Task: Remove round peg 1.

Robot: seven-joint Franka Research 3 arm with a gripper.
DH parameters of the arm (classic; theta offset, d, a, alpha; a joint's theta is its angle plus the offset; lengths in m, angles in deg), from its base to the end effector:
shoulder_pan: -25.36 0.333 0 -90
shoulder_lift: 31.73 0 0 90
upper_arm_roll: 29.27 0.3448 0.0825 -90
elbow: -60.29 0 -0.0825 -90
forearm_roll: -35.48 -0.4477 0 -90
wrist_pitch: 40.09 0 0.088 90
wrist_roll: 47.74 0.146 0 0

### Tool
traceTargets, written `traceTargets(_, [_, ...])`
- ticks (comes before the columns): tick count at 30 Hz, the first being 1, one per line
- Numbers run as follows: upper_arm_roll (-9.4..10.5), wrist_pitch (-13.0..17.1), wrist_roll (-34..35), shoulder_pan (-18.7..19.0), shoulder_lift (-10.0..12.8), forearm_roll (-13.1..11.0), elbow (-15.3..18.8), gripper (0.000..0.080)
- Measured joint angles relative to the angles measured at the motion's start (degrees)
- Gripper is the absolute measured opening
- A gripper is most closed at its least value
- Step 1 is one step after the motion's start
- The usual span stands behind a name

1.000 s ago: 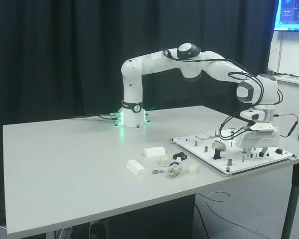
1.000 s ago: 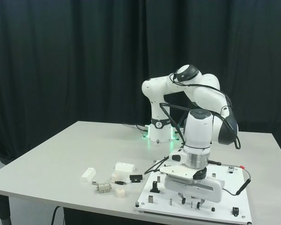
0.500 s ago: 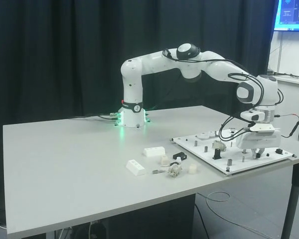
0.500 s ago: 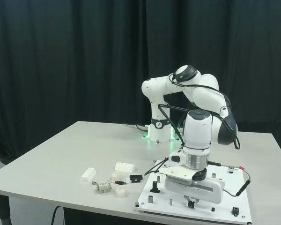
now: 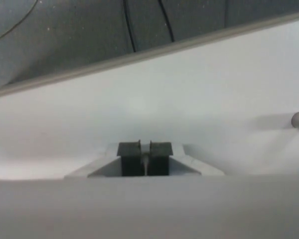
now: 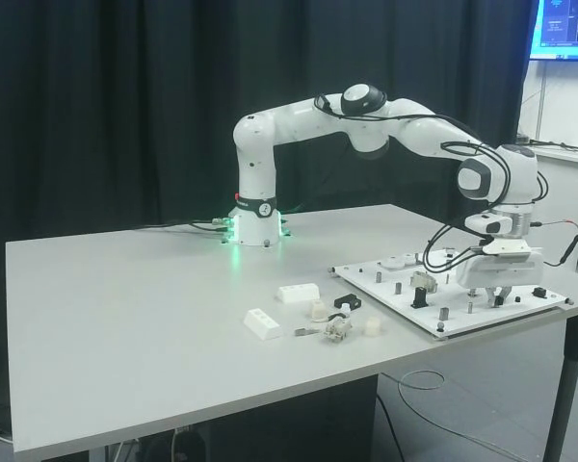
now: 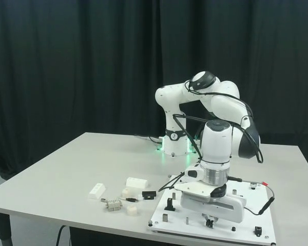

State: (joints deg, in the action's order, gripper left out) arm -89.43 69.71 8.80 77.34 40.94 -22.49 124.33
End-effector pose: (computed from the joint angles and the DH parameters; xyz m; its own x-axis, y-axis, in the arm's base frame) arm 0.8034 0.2664 0.1611 0.5194 -0.8528 0.0542 -0.8534 -0.5209 -0.0171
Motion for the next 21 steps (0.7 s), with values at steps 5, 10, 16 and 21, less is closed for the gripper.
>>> traceTargets(5, [0.0, -0.1, 0.08, -0.02, -0.09, 0.02, -0.02, 0.0034])
traceTargets(10, [-0.06, -0.5, 0.15, -0.1, -0.4, 0.19, -0.1, 0.0033])
traceTargets(16, [-0.39, -1.62, 0.15, -0.29, -0.95, 0.49, -0.53, 0.0033])
traceTargets(21, [-0.42, -2.61, 0.16, -0.52, -1.86, 1.27, -0.91, 0.0032])
